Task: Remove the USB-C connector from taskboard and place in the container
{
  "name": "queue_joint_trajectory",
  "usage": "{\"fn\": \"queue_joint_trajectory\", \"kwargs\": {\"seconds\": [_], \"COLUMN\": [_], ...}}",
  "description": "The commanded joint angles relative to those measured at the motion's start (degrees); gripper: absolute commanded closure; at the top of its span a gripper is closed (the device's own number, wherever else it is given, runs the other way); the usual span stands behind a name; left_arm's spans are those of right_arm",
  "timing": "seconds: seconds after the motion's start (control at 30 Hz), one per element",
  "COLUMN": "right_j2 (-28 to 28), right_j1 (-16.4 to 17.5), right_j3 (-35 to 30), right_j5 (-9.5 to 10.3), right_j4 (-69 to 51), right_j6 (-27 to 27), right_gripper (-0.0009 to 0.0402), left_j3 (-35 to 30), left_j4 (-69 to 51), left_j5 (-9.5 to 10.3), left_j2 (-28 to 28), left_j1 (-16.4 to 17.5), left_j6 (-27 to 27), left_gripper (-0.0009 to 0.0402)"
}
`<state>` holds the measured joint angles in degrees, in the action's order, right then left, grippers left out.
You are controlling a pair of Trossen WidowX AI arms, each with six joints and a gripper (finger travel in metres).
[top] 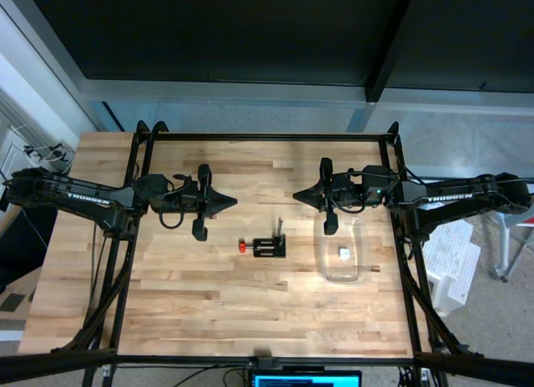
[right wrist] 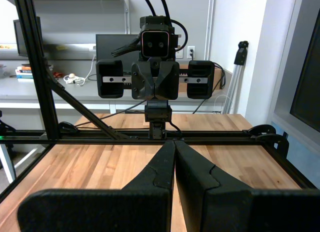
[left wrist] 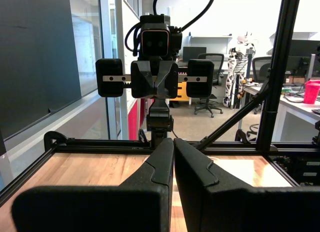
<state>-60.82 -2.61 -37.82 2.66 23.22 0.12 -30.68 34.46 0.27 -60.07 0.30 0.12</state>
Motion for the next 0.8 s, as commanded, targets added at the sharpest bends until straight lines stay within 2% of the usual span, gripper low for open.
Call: {"fn": "queue_joint_trajectory", "kwargs": {"seconds": [0.03, 0.4, 0.57, 0.8], "right_j2": [0.0, 0.0, 0.0, -0.4], "right_j1": [0.0, 0.0, 0.0, 0.0], "right_j3": [0.0, 0.0, -0.1, -5.1], "right_j5": [-0.02, -0.02, 0.04, -0.07], "right_j4": [0.0, 0.0, -0.3, -17.4], "right_j6": [0.0, 0.0, 2.8, 2.6], "right_gripper": [0.0393, 0.0393, 0.0393, 0.0393], "left_j3": [0.0, 0.0, 0.0, 0.0], "left_j4": [0.0, 0.0, 0.0, 0.0], "left_j5": [0.00, 0.00, 0.00, 0.00], "left_j2": [0.0, 0.0, 0.0, 0.0], "left_j1": [0.0, 0.0, 0.0, 0.0], "left_j6": [0.0, 0.0, 0.0, 0.0], "left_gripper": [0.0393, 0.0393, 0.0393, 0.0393]}}
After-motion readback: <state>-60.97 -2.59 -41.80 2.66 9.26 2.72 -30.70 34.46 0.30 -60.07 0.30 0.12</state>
